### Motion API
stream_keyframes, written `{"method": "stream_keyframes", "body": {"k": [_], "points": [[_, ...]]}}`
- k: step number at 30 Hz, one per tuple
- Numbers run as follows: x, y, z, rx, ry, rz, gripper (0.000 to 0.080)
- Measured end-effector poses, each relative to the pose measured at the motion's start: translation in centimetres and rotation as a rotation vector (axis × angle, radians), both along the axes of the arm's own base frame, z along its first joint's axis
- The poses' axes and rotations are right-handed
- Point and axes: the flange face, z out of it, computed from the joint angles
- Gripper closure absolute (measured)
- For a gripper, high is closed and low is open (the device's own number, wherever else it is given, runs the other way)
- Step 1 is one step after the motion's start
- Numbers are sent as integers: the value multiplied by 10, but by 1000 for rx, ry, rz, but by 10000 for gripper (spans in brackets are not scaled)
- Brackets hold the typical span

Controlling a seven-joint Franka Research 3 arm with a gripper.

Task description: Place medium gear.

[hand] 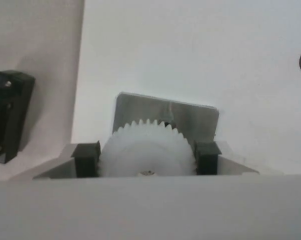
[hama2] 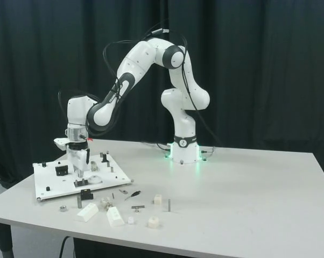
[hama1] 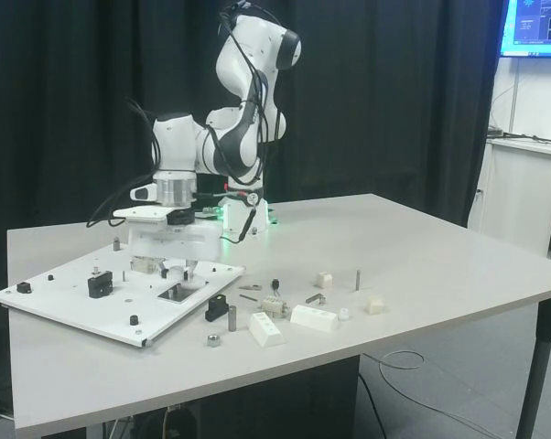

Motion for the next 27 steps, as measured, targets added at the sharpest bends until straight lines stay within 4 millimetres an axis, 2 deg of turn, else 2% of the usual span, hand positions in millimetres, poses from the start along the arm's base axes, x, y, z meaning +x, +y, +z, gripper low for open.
{"method": "stream_keyframes", "body": {"k": [27], "points": [[0, -3, 5, 6, -1, 12, 403]]}}
